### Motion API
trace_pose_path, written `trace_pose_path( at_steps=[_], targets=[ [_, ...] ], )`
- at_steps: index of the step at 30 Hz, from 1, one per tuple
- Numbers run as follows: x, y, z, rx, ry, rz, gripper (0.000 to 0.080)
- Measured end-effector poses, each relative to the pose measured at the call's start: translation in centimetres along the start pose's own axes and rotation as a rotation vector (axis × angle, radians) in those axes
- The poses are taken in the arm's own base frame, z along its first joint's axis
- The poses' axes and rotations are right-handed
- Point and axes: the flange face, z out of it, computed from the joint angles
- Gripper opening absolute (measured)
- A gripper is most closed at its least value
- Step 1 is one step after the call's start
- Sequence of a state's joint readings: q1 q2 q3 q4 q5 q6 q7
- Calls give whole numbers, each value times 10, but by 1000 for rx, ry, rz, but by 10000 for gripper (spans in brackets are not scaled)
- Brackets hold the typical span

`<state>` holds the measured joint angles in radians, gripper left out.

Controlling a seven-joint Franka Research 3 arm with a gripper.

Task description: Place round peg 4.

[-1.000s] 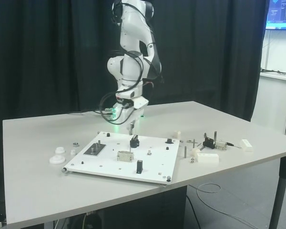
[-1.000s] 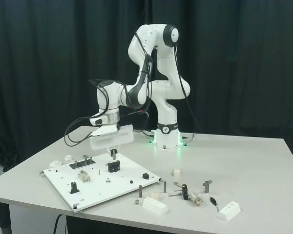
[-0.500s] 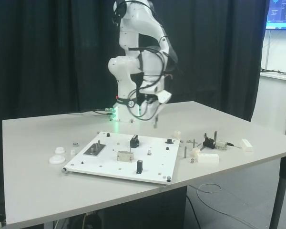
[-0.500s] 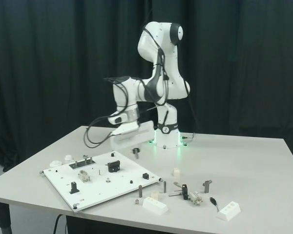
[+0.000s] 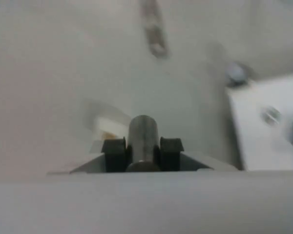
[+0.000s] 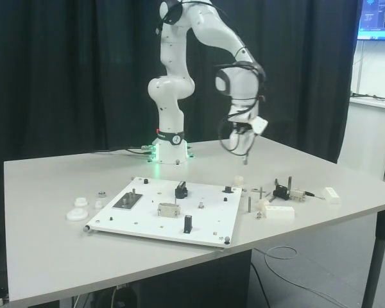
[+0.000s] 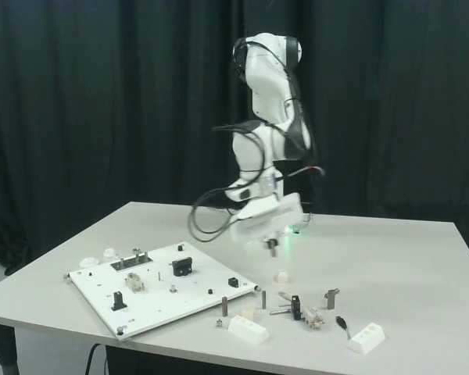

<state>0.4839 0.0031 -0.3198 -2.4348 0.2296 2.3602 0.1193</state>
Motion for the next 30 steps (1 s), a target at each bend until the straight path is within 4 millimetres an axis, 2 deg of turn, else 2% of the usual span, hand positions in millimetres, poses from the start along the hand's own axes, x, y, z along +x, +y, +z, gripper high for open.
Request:
trace_pose_path(
  at_steps=[10,15,21,30],
  targets=[
    [-28,-104,8,6,64,10,145],
    [-39,-146,16,15,98,8,145],
    [-40,-182,29,20,124,15,145],
    [-19,-218,55,1,119,56,145]
  ],
)
